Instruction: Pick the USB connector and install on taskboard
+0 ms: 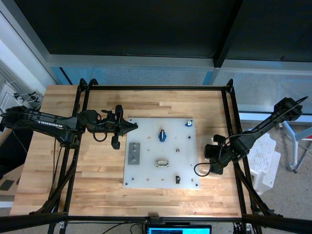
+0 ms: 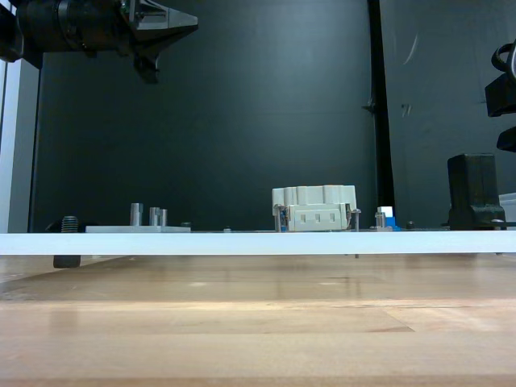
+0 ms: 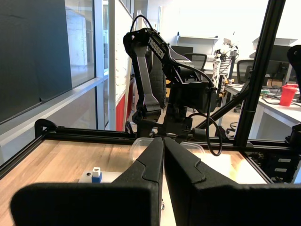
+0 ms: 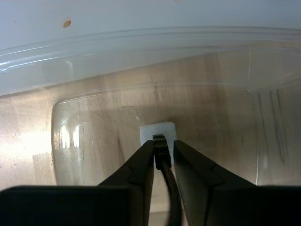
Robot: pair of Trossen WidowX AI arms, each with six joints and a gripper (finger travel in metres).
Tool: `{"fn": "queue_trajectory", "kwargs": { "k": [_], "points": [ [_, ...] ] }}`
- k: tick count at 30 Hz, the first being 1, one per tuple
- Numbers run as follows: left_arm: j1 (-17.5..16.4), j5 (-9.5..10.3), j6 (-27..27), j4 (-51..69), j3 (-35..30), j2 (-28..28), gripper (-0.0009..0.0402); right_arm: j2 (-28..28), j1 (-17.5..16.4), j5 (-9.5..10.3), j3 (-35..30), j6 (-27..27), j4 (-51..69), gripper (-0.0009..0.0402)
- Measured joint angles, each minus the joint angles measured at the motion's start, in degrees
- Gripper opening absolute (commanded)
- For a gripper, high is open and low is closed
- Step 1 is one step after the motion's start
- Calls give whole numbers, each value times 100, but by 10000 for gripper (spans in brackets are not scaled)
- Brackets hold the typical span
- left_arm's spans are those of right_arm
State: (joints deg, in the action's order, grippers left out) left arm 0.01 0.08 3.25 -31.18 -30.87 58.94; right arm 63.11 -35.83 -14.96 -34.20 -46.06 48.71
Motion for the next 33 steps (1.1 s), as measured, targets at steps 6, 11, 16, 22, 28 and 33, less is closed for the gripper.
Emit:
{"fn": "queue_trajectory", "kwargs": {
  "k": [6,11,16,22,28,33],
  "points": [
    [0,-2,0,0,0,0,0,0,-2,11,0,2,4,2],
    [0,0,0,0,0,0,0,0,-4,31,0,11,4,0],
    [0,0,-2,0,0,0,0,0,-2,109,-2,63,-4,0],
    [0,0,0,0,0,0,0,0,-2,160,-92,98,61,0],
    [0,0,0,0,0,0,0,0,-2,160,-214,142,192,0],
    [0,-2,-2,0,0,0,0,0,-2,146,-348,155,409,0]
  ]
}}
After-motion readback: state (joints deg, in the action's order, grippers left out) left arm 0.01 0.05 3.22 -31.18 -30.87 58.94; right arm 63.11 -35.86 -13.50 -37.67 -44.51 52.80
